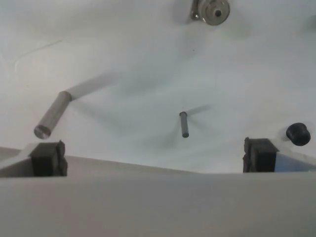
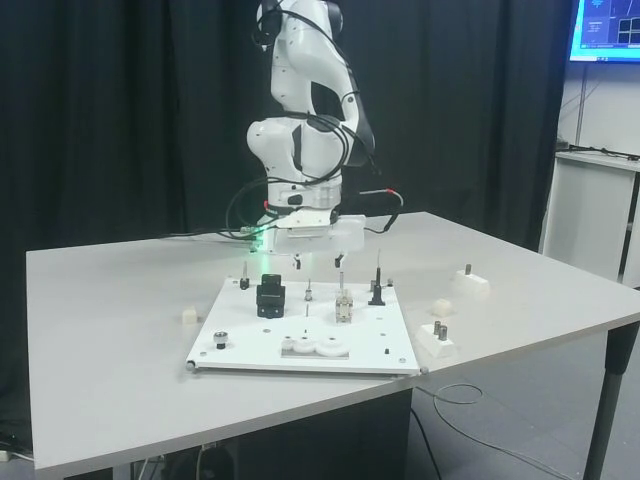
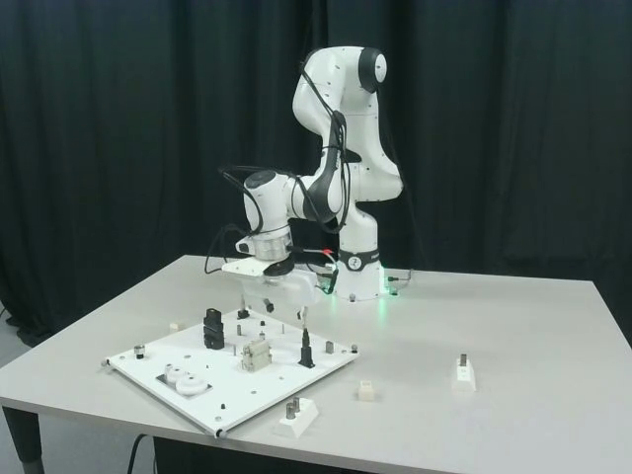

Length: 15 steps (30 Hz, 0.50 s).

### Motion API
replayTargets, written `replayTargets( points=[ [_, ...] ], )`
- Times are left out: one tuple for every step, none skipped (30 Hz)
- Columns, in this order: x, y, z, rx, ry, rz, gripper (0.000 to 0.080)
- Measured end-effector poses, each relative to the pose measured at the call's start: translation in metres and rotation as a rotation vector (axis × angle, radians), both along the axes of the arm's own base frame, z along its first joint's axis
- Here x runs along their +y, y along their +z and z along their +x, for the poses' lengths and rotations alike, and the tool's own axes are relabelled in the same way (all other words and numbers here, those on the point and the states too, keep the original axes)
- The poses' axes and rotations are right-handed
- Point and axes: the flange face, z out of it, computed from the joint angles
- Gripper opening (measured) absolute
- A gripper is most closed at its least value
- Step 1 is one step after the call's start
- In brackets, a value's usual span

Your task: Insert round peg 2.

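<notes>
Peg [image 1: 184, 124]: thin grey cylinder, upright on board [image 1: 148, 74].

On the table [image 2: 120, 300] the board [image 2: 395, 345] lies near the front edge, the arm's base [image 3: 357, 276] behind it toward the rear edge, the gripper [image 2: 318, 262] hanging over the board's rear part, and small blocks [image 3: 464, 373] resting beside the board.

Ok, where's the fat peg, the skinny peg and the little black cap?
fat peg [image 1: 53, 114], wrist view, middle of its shaft.
skinny peg [image 1: 184, 124], wrist view, middle of its shaft.
black cap [image 1: 298, 133], wrist view, its top face.
</notes>
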Motion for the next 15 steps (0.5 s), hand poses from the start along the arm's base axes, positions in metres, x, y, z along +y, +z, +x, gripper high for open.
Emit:
replayTargets(
  points=[
    [0.0001, -0.0005, -0.0001, 0.001, 0.000, 0.000, 0.0800],
    [0.0002, -0.0010, -0.0001, 0.002, 0.001, -0.001, 0.0800],
    [0.0004, -0.0014, -0.0002, 0.003, 0.001, -0.001, 0.0800],
    [0.0005, -0.0016, -0.0002, 0.004, 0.001, -0.001, 0.0800],
    [0.0006, -0.0018, -0.0002, 0.005, 0.002, -0.001, 0.0800],
    [0.0008, -0.0020, -0.0002, 0.005, 0.002, -0.001, 0.0800],
    [0.0009, -0.0021, -0.0002, 0.005, 0.002, -0.001, 0.0800],
    [0.0011, -0.0021, -0.0001, 0.005, 0.003, -0.001, 0.0800],
    [0.0012, -0.0022, -0.0001, 0.005, 0.003, -0.001, 0.0800],
    [0.0014, -0.0022, -0.0001, 0.006, 0.004, -0.001, 0.0800],
    [0.0016, -0.0022, 0.0000, 0.006, 0.004, -0.001, 0.0800],
    [0.0018, -0.0023, 0.0000, 0.006, 0.005, -0.001, 0.0800],
    [0.0021, -0.0023, 0.0001, 0.006, 0.005, -0.001, 0.0800],
    [0.0024, -0.0024, 0.0001, 0.006, 0.006, -0.002, 0.0800],
    [0.0026, -0.0024, 0.0002, 0.006, 0.006, -0.002, 0.0800]
  ],
)
